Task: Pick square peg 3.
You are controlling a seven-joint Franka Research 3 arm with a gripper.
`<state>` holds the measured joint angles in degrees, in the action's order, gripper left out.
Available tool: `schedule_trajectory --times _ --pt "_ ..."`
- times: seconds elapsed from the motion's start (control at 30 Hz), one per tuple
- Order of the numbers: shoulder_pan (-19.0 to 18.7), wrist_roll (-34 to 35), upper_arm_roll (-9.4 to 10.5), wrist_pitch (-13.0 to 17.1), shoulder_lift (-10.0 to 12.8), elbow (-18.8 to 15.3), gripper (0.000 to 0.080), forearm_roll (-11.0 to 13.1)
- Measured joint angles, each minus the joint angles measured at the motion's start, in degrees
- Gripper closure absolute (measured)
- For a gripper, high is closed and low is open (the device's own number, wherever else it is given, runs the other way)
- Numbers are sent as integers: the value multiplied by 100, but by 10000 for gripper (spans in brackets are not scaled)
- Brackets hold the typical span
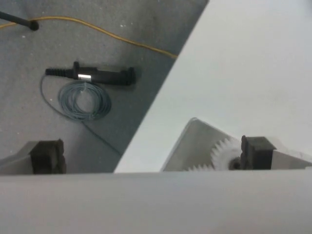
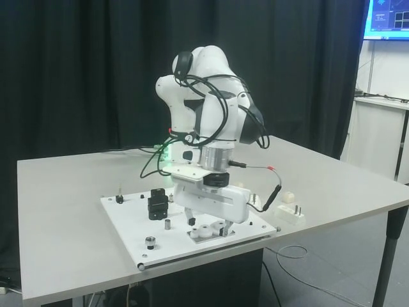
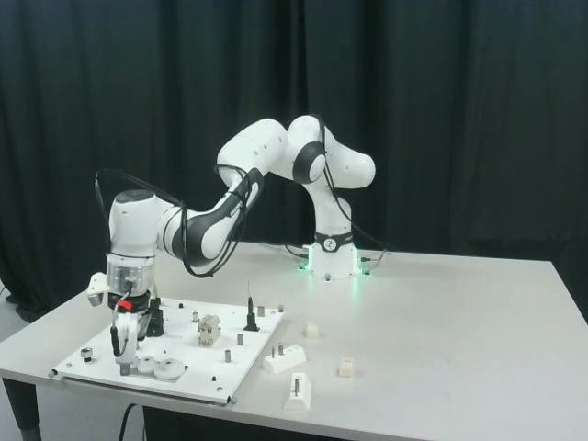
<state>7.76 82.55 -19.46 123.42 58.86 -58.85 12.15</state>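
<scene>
Square peg 3 is standing somewhere on the white board (image 2: pixel 128 230), but several small upright pegs (image 2: pixel 167 223) are showing there and I cannot tell which one it is. None of them is lying between the fingers. The tool (image 2: pixel 208 225) is hanging released, jaws spread wide, just above the white gears (image 2: pixel 203 231) at the board's near edge.

Only the wrist view is showing the spread clearly: one gear (image 1: pixel 225 155) is sitting beside one black fingertip (image 1: pixel 256 152), while the other fingertip is hanging out past the bench (image 1: pixel 234 73) edge, over the floor (image 1: pixel 122 39), where a black plug (image 1: pixel 92 75) is lying. The pegs are falling outside that view.

In the first room view the tool's white body is covering part of the gears.

In the second room view the arm (image 3: pixel 266 156) is reaching far out from its base, wrist pointing straight down.
</scene>
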Motion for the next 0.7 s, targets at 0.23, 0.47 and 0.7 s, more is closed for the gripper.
schedule_trajectory --times 0.23,0.47,0.7 --pt "2 0 -16 -179 -1 101 3 -64" --pt "2 -94 -21 -258 -2 169 3 -74" --pt "1 -323 -19 -269 -2 215 3 -74"
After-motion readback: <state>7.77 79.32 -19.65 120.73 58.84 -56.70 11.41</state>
